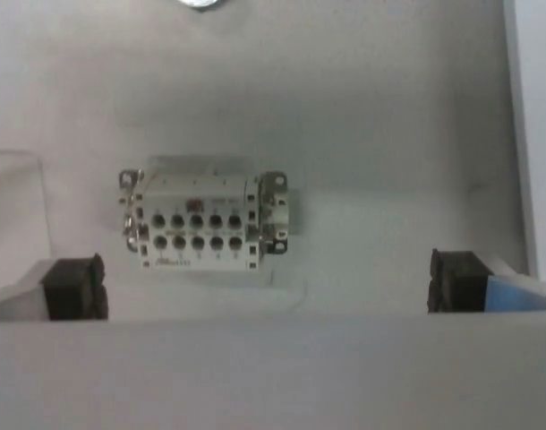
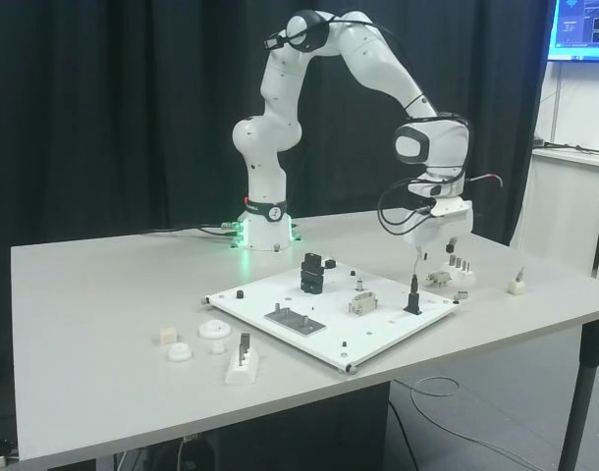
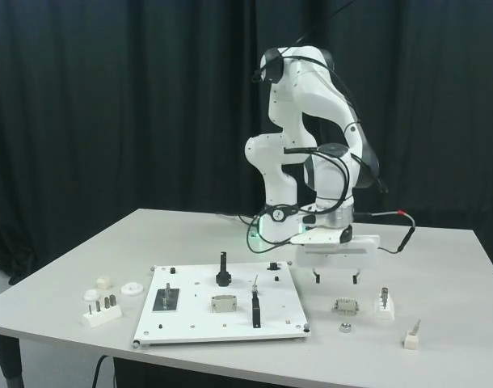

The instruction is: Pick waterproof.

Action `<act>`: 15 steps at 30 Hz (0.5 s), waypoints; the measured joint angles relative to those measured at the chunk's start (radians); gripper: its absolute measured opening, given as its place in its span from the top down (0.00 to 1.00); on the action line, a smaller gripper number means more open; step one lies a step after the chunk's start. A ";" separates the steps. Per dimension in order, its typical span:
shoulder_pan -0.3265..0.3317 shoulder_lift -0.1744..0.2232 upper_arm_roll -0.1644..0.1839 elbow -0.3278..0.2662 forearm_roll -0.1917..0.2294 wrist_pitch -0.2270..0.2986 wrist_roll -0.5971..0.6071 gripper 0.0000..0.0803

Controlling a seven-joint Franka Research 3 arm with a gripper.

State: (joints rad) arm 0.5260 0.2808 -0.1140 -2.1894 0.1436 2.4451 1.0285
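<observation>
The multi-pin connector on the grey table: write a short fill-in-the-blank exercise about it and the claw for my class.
1. The white multi-pin connector lies on the grey ____.
2. The claw hangs ____ the connector, not touching it.
3. The claw's black fingertips stand ____, wider than the connector.
4. Next to the connector lies a large white ____.

Missing words: table; above; open; board

The white, rounded arm (image 3: pixel 299 121) wears black cables, a green-lit base (image 2: pixel 265 234), and black pads (image 1: pixel 74 288) on its fingertips.
</observation>
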 joint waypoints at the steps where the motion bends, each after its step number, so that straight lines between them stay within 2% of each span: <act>1: 0.001 0.002 0.000 -0.003 0.000 0.007 0.013 0.00; 15: 0.017 0.051 0.011 -0.010 0.001 0.062 0.156 0.00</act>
State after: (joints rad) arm 0.5427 0.3320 -0.1034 -2.1995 0.1444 2.5073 1.1849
